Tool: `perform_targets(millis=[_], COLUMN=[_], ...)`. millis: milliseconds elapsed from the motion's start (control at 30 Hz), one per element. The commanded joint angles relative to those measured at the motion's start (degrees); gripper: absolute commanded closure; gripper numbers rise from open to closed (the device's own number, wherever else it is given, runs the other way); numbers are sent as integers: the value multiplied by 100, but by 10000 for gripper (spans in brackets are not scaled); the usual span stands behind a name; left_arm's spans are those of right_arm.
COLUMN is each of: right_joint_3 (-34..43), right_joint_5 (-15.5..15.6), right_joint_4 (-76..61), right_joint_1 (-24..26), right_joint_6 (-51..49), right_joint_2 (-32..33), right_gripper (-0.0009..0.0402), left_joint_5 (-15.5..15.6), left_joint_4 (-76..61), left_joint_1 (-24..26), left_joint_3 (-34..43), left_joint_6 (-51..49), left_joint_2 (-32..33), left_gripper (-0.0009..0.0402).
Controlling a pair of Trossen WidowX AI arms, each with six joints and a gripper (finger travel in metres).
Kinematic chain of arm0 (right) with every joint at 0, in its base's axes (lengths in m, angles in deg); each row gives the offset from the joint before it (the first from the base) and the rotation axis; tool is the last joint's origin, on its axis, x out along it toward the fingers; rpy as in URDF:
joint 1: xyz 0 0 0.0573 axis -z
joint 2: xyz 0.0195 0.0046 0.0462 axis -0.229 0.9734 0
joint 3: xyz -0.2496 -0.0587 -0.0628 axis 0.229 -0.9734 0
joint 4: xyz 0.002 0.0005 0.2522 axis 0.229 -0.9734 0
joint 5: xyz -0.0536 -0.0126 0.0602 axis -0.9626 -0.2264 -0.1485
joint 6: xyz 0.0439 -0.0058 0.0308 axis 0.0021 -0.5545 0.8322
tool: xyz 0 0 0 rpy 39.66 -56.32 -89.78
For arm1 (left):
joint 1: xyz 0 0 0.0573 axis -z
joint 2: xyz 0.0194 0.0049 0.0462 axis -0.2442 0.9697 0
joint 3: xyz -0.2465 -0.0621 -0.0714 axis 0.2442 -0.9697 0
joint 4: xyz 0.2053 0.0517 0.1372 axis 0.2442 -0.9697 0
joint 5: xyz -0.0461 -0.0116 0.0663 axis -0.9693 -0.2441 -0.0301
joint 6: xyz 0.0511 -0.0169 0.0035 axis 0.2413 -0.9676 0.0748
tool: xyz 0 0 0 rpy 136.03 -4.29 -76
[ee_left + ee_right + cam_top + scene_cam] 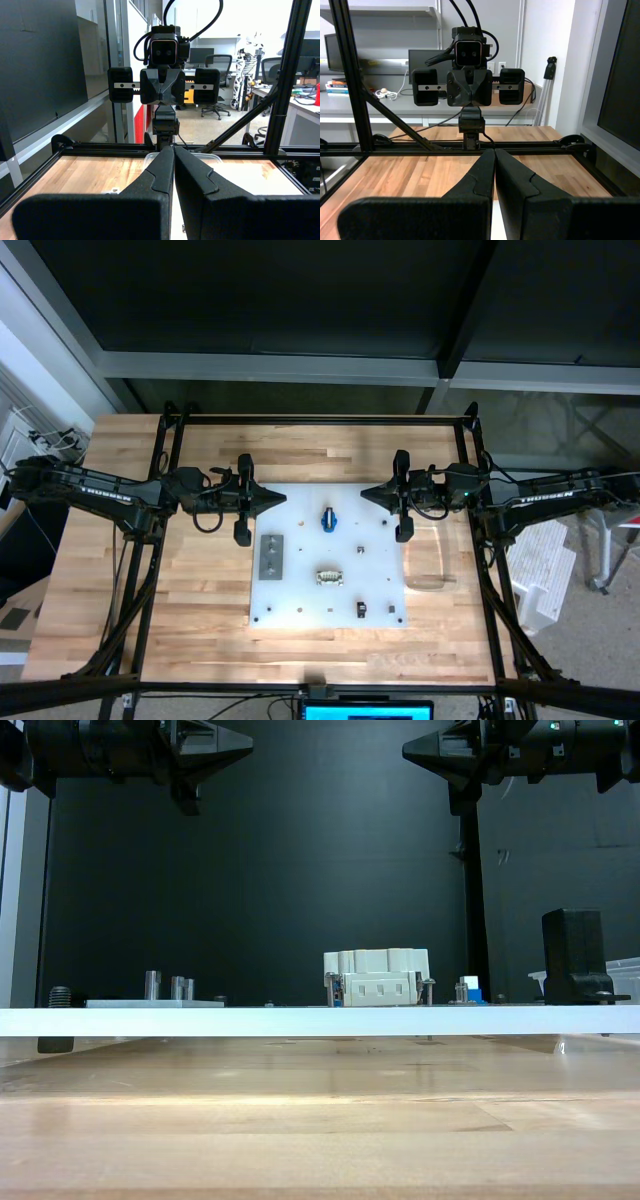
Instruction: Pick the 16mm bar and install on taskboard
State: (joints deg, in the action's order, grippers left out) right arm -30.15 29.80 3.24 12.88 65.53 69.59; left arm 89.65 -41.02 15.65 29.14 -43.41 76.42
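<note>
Left gripper [283, 498], right gripper [363, 493]: closed, empty, above far edge of taskboard [300, 595]; 16mm bar possibly among upright steel pegs [152, 985].

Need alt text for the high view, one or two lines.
The left gripper and right gripper, both shut and empty, point at each other above the far edge of the white task board on a wooden table. The board carries a grey block, a blue part and a beige connector; the 16mm bar cannot be made out.
</note>
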Motion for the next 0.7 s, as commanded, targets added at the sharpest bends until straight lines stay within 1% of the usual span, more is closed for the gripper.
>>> perform_targets(millis=[33, 700], right_joint_3=[2, 2], right_joint_5=[-4, -4], right_joint_4=[0, -295], right_joint_1=[-2, -2], right_joint_6=[-11, -11], right_joint_2=[2, 13], right_gripper=[393, 393], left_joint_5=[0, 0], left_joint_4=[2, 2], left_joint_1=[0, 0], left_joint_3=[2, 2], left_joint_6=[2, 2], left_joint_2=[2, 2], left_gripper=[393, 393])
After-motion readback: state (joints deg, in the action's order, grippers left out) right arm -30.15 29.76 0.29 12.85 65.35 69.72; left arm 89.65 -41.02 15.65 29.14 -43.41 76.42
